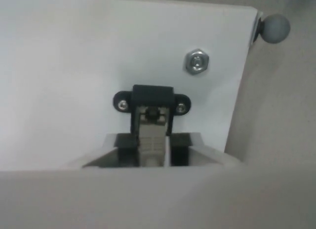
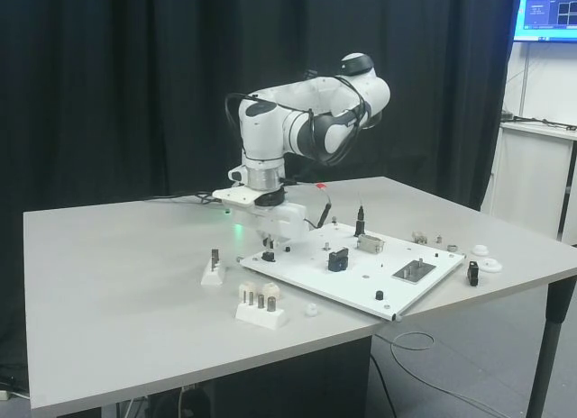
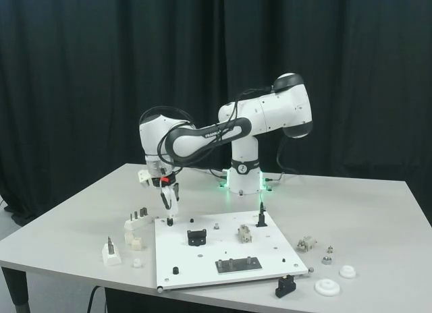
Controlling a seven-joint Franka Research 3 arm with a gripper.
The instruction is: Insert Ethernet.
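In the wrist view my gripper (image 1: 152, 152) is shut on a grey Ethernet plug (image 1: 150, 140), held between its two white fingers (image 1: 116, 142). The plug's tip meets the opening of a black socket (image 1: 152, 96) screwed to the white board (image 1: 64, 81). How deep the tip sits cannot be told. From the room cameras my gripper (image 2: 268, 241) (image 3: 169, 206) points straight down over the small black socket (image 2: 268, 255) (image 3: 169, 221) at the board's corner nearest the white holders. The plug itself is hidden there.
A hex nut (image 1: 197, 60) and a grey knob (image 1: 274, 27) lie near the socket. The board (image 2: 361, 287) carries a black block (image 2: 338, 259) and a grey plate (image 2: 414, 270). White holders (image 2: 261, 303) (image 2: 213, 267) stand beside it; white discs (image 2: 487, 260) lie beyond.
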